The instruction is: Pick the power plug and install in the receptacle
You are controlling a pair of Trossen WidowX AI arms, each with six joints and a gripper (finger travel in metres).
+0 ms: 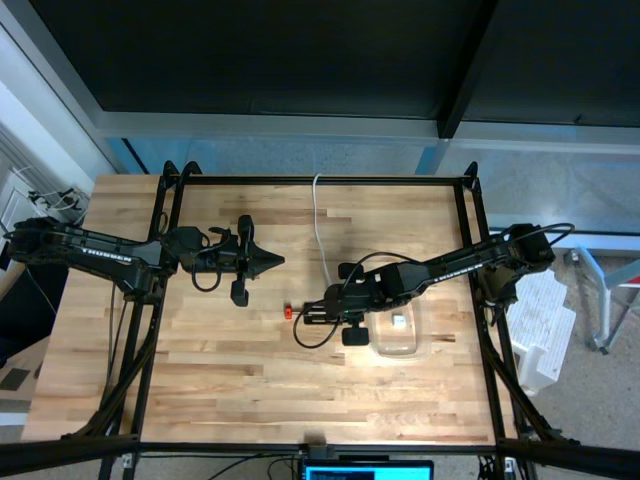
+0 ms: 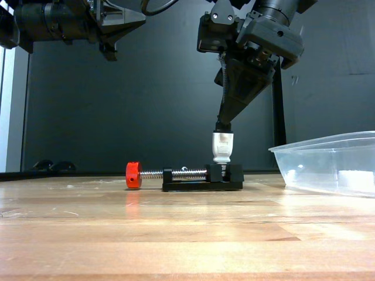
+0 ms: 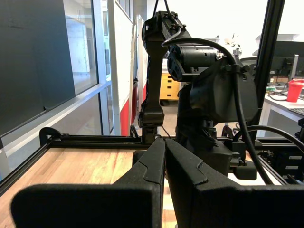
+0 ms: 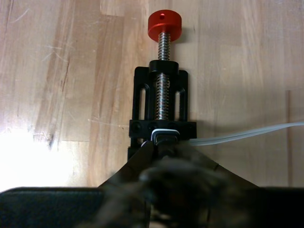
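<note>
The step in hand is judged to be insertion. The right hand (image 2: 222, 124) hangs directly above the receptacle (image 2: 222, 146), its fingers pinching the power plug (image 4: 166, 139). The plug sits at the mouth of the receptacle; whether it is seated cannot be told. The receptacle stands upright, clamped in the vise (image 2: 199, 177) on the tabletop (image 1: 200, 380).

Procedure:
- Align the plug axis with the upright receptacle.
- Press straight down, with no side load, so that the vise does not slide or tip.
- Release only when the plug is fully seated.

The left hand (image 3: 165, 142) is parked above the left of the tabletop, well apart from the vise, fingers pressed together.

Inventory: one power plug, one receptacle, one white cable (image 1: 320, 230), one vise with one orange-red knob (image 2: 133, 175), one clear tray (image 2: 316, 153) holding one white cube (image 1: 399, 320), two hands.
</note>
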